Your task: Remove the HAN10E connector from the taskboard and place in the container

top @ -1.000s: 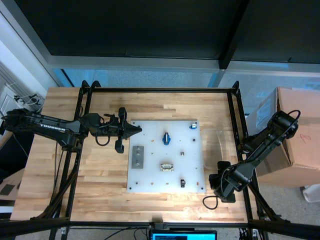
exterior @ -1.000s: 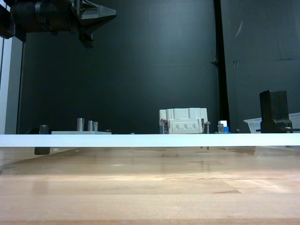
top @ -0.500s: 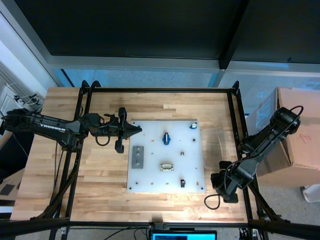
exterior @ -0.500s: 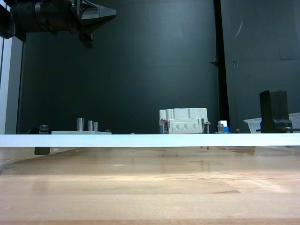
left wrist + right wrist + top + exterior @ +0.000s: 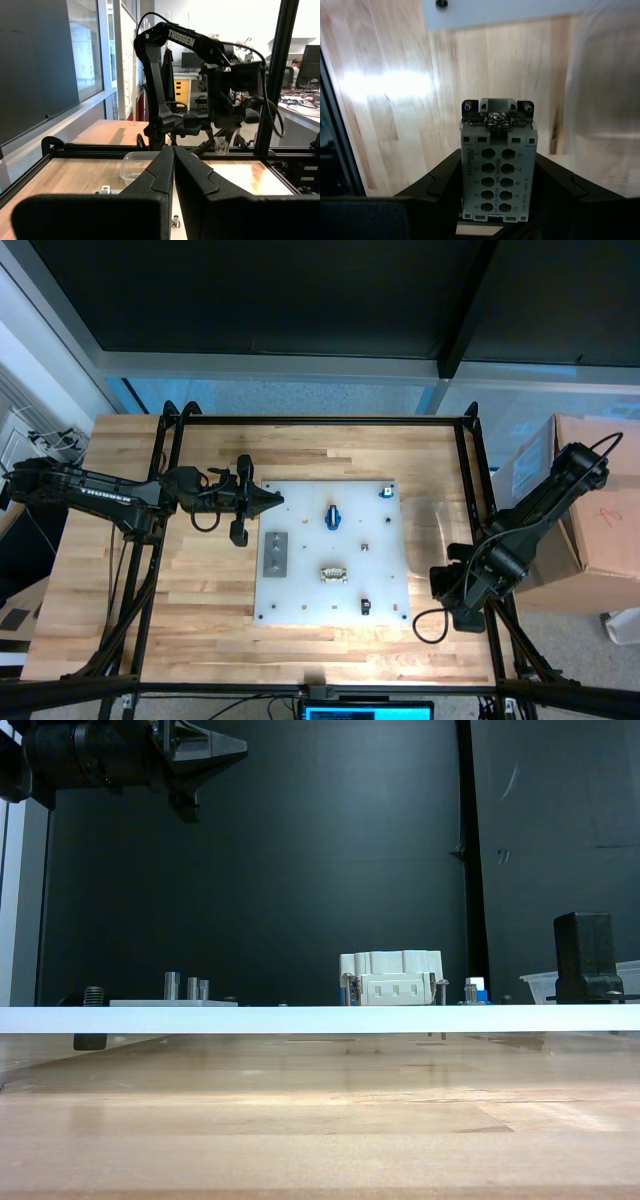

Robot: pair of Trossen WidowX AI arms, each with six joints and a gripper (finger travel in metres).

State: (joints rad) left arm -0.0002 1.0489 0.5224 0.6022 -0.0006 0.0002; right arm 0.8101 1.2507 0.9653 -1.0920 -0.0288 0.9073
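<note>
So the right gripper (image 5: 446, 592) is over the table (image 5: 205, 585) just off the taskboard (image 5: 300, 540) on its right edge, toward the table's near right corner. It's pinching the HAN10E connector (image 5: 498, 172), which is clear of the board. You only really see that from the right wrist view. There the connector stands upright between the two black fingers (image 5: 445, 172), ten-hole face toward the camera and screw on top, with its lower end buried in the claw. From the high view the arm covers the connector completely, and the low view doesn't catch that gripper at all. The container (image 5: 132, 169) is see-through and sits between the board's right edge and the table's right edge. It's hard to make out from above and just a smear in the right wrist view. The left gripper (image 5: 270, 498) is up in the air by the board's far left corner, fingers pressed together with nothing in them, and it's cut off by the frame in the low view. A pale block (image 5: 392, 978) sits on the board near its near edge, and a small black part (image 5: 583, 955) is close to it.
</note>
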